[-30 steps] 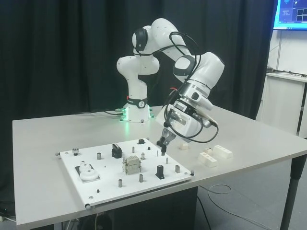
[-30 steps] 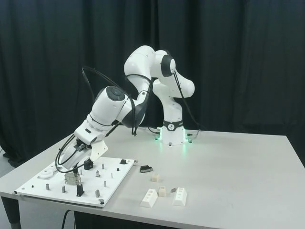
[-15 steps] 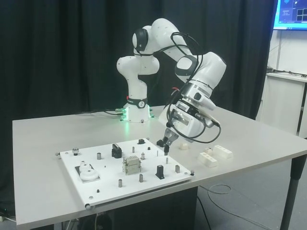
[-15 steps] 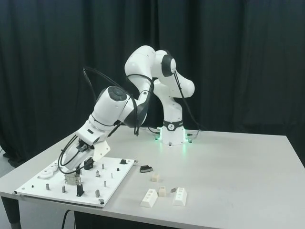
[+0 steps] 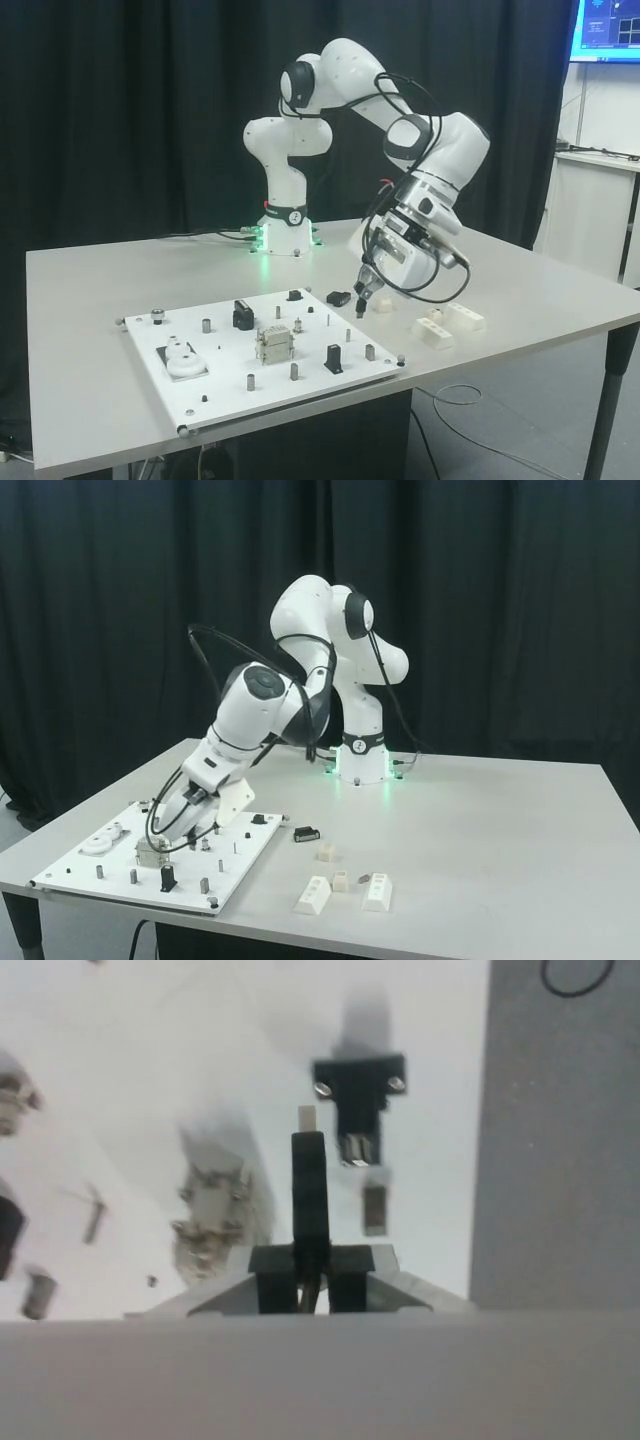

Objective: Place USB.

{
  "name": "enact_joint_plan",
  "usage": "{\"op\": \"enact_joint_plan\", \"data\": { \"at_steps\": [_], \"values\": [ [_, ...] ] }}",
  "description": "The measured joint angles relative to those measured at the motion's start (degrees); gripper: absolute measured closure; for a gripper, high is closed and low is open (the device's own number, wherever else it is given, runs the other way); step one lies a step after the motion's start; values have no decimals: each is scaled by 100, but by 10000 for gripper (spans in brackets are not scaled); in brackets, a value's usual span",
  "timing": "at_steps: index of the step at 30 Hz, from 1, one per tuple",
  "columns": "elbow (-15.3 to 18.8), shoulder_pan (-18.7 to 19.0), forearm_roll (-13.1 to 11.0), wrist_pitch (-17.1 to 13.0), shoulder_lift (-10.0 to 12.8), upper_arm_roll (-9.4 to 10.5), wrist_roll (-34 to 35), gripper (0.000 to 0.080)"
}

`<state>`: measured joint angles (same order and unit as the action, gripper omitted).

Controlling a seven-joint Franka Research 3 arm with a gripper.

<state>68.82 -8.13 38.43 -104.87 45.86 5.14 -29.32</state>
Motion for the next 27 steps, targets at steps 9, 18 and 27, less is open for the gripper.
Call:
{"op": "enact_joint_plan", "data": {
  "at_steps": [9,18,27],
  "values": [
    [33,142,-95,514,-1,121,434,743],
    [234,244,-222,752,-45,183,1004,743],
    [698,298,-257,718,-197,233,1499,743]
  ]
}}
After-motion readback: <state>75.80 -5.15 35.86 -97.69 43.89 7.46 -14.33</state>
